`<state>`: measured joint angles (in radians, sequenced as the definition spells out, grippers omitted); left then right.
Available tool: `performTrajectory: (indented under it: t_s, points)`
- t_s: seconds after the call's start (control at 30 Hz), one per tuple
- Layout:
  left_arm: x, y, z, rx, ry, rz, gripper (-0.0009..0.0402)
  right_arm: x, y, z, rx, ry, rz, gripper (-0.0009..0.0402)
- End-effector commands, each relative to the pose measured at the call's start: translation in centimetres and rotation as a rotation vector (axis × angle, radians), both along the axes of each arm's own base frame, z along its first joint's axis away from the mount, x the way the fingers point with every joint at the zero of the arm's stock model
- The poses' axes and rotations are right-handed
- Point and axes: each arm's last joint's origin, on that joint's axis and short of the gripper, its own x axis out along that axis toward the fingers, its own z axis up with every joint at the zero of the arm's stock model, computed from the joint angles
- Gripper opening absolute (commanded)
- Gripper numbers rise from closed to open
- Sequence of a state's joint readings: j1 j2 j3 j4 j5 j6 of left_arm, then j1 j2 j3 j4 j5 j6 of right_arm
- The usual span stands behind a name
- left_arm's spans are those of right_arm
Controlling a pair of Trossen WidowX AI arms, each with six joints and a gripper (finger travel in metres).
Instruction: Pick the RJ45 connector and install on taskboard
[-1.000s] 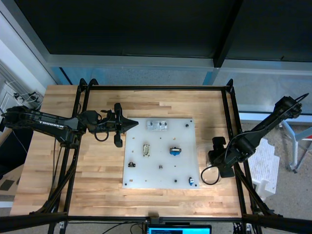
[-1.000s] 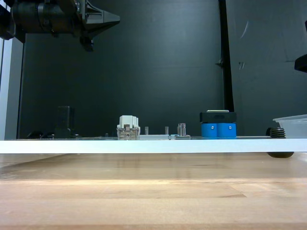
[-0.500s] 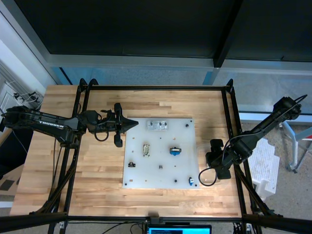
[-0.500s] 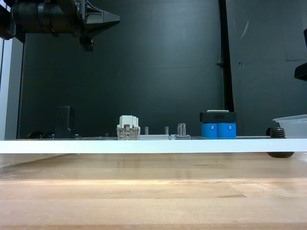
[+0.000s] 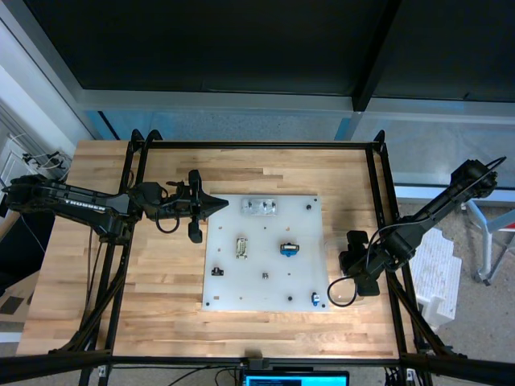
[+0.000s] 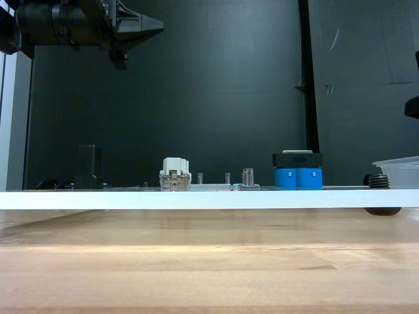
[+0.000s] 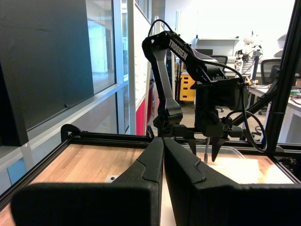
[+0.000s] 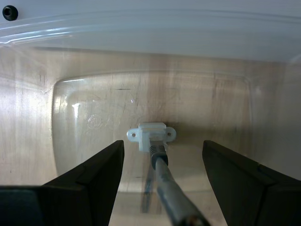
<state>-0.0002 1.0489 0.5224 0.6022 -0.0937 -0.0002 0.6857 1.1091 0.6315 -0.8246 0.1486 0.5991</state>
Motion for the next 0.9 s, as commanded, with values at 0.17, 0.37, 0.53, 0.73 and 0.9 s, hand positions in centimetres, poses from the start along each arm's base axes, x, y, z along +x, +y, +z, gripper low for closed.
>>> performTrajectory:
  t_s: [0.17, 0.37, 0.53, 0.73, 0.9]
  points:
    - [0.01, 0.0, 0.01, 0.0, 0.0, 0.0, 0.0, -0.03, 0.03, 0.0, 0.0, 0.001, 0.006, 0.0184]
    - [0.0, 0.01, 0.02, 0.0, -0.001, 0.0, 0.0, -0.03, 0.03, 0.0, 0.0, 0.001, 0.006, 0.0144]
    - [0.0, 0.0, 0.02, 0.0, -0.001, 0.0, 0.0, -0.05, 0.07, 0.0, 0.003, 0.003, 0.009, 0.0104]
    - [0.01, 0.0, 0.01, 0.0, 0.0, 0.0, 0.0, -0.08, 0.14, 0.07, 0.014, 0.009, 0.015, 0.0048]
    - [0.01, 0.0, 0.01, 0.0, 0.0, 0.0, 0.0, -0.05, 0.18, 0.35, 0.013, 0.01, 0.016, -0.0002]
